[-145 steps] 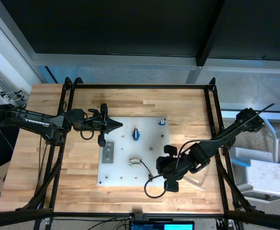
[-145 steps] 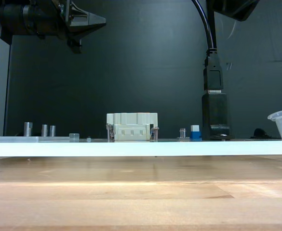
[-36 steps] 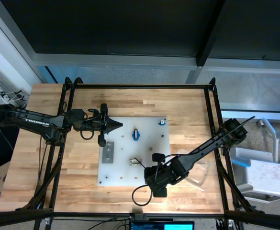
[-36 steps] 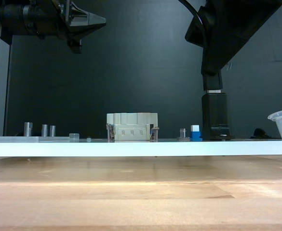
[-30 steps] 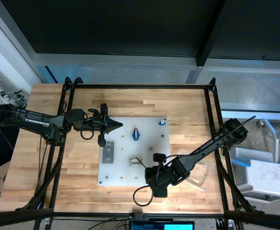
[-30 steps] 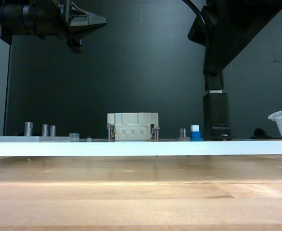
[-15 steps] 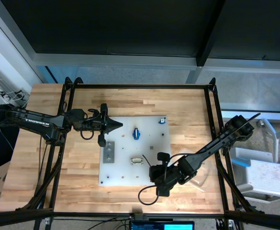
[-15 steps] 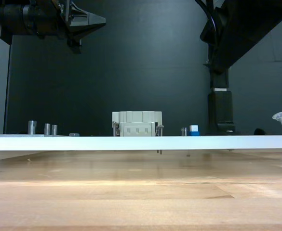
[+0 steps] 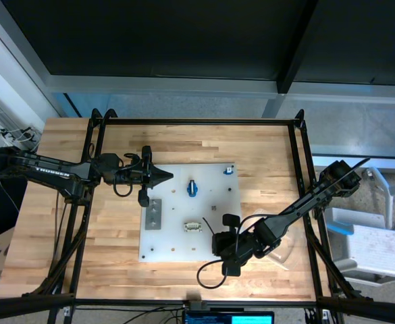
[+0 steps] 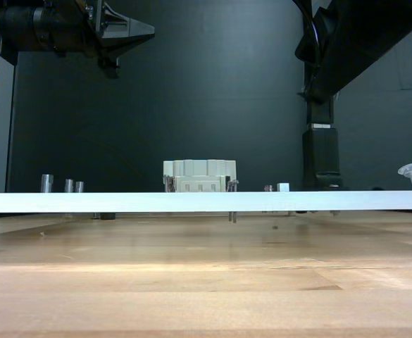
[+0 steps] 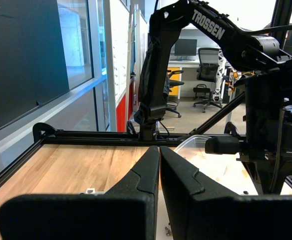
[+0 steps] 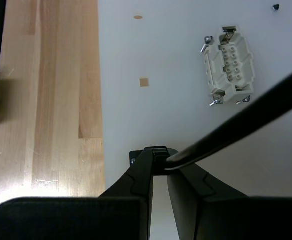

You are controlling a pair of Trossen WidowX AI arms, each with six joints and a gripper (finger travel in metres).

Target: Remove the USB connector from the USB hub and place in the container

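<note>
R gripper (image 12: 158,153) is positioned over near-right corner of the white board (image 9: 173,239), pointed down at it. Fingers are clenched on the plug end of the USB connector (image 12: 228,126). Plug is held upright on top of the USB hub (image 10: 322,160), which is stood on that same corner. A thin light band is seen between plug and hub in low view; seating depth can't be told. Rest of the thin blk cable is run slantwise from the fingers toward board centre, passing close by the beige multi-pin block (image 12: 229,65).

Container (image 9: 287,251) is set just off the board's right edge, beside the near-right corner, partly covered by R arm. It is close to the hub but not touching it.

Board's near edge appears raised off the table (image 9: 116,270): a gap w/ shadow is seen under it in low view.

L gripper (image 9: 165,177) is held high over the board's far-left corner, fingers pressed together w/ nothing between them, well apart from hub and cable.

Also on board: blue part (image 9: 192,189) toward far edge, grey peg block (image 9: 154,216) at left edge.
</note>
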